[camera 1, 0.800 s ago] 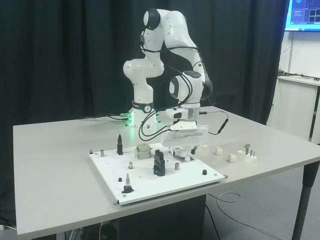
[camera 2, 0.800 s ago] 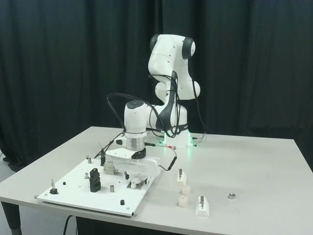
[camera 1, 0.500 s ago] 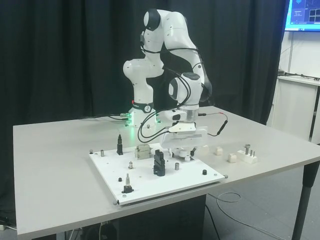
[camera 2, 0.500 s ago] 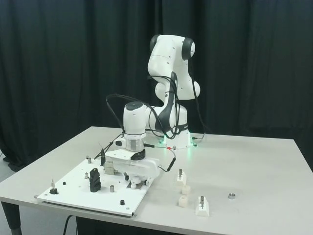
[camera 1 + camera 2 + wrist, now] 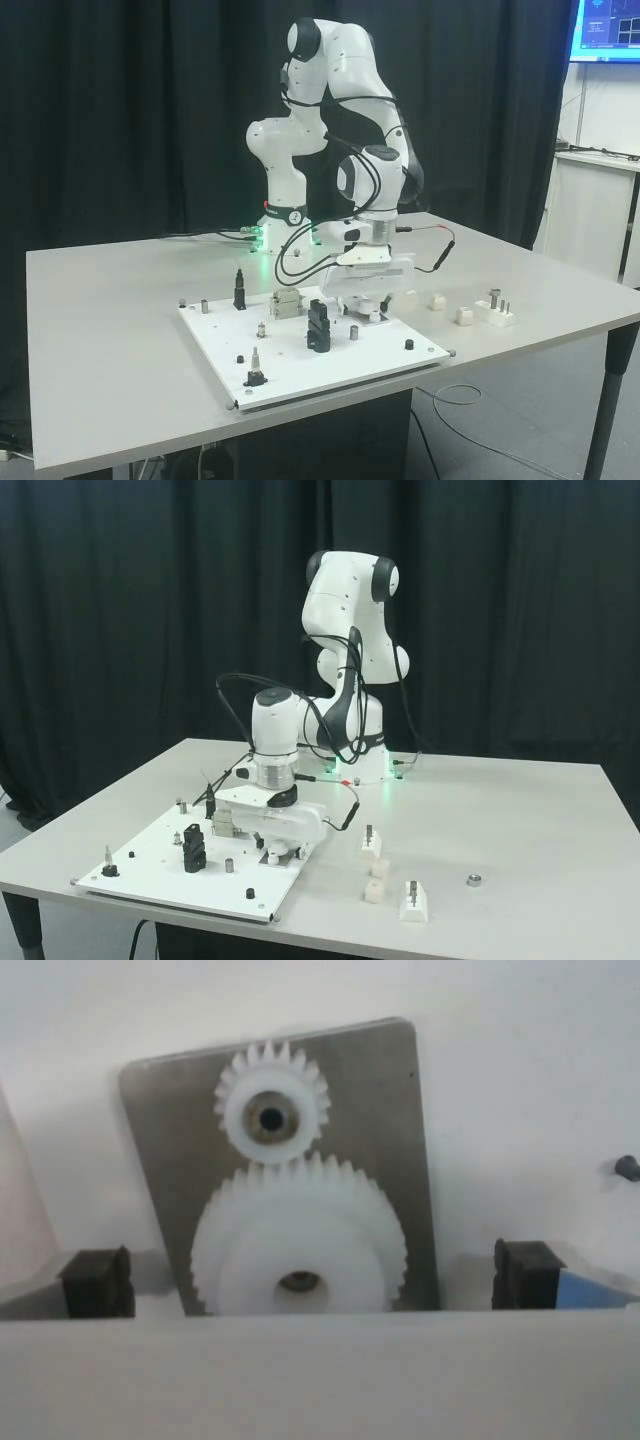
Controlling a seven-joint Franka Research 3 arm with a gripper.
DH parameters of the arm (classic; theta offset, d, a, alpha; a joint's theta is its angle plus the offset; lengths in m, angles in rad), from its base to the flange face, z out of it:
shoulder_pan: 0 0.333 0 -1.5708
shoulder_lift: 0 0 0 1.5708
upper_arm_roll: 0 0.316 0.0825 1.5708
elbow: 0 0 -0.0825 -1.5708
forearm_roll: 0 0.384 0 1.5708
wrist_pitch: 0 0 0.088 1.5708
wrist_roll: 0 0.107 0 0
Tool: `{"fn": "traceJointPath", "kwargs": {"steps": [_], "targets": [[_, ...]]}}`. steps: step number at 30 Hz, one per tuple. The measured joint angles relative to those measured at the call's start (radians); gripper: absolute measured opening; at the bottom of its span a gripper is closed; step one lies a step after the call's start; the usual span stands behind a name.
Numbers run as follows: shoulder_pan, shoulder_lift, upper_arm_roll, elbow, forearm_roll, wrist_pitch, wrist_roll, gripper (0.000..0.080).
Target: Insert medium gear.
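Observation:
In the wrist view a large white gear [image 5: 300, 1225] lies flat on a grey plate [image 5: 390, 1110]. Its teeth mesh with a smaller white gear [image 5: 300, 1100] beside it on the same plate. My gripper [image 5: 310, 1278] hangs above the large gear, open, and its black fingertips [image 5: 97, 1282] stand well clear of the gear on either side. Nothing is held. In the room views the gripper [image 5: 365, 298] [image 5: 275, 846] is low over the right part of the white board [image 5: 330, 365], and the hand hides the gears.
The board carries a black block [image 5: 318, 326], a black-based peg [image 5: 255, 375] and several small posts. White blocks [image 5: 497, 309] [image 5: 414, 902] and a small ring [image 5: 474, 880] lie on the grey table [image 5: 110, 330] to the right. A black cable [image 5: 440, 250] loops beside the wrist.
The hand has shifted slightly toward the board's middle and settled; the gears and other parts have not moved.

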Motion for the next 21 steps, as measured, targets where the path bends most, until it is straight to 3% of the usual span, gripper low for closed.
{"fn": "traceJointPath", "kwargs": {"steps": [21], "targets": [[0.0, -0.029, 0.001, 0.0, 0.002, -0.029, -0.005, 0.08]]}}
